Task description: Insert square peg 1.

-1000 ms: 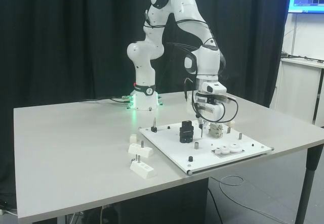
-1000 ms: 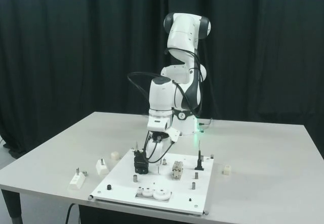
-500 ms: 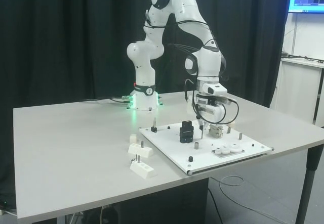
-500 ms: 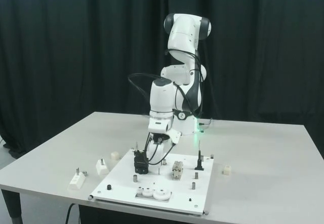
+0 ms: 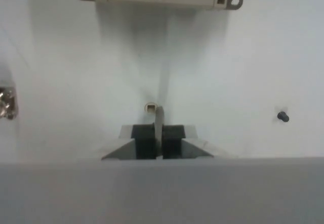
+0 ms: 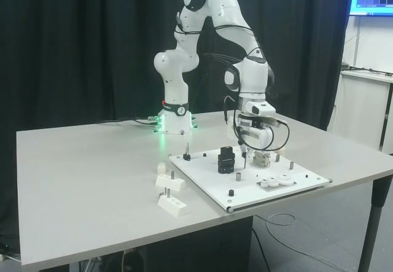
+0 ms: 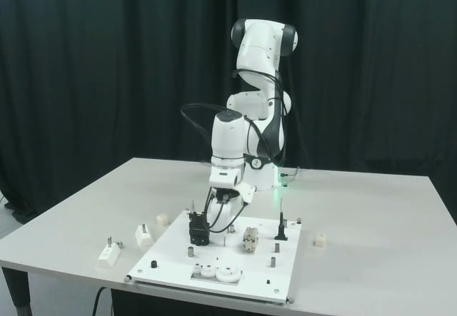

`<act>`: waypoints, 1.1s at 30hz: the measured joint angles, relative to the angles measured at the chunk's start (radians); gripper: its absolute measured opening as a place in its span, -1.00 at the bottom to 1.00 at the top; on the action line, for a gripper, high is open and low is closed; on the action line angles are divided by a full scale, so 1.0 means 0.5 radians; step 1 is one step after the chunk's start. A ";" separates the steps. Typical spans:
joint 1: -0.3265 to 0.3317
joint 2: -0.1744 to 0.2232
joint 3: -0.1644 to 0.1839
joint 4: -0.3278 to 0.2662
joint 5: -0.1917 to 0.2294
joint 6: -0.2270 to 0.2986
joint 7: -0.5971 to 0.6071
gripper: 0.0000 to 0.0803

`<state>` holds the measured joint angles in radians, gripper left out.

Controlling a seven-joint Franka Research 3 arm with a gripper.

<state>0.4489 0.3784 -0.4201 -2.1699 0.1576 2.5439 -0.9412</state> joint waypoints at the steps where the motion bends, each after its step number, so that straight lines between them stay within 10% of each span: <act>1: 0.000 -0.001 0.000 0.000 0.000 -0.004 0.000 -0.94; 33: -0.038 -0.011 0.012 -0.002 0.001 -0.048 0.029 -0.94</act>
<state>0.4299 0.3730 -0.4140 -2.1711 0.1579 2.5199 -0.9267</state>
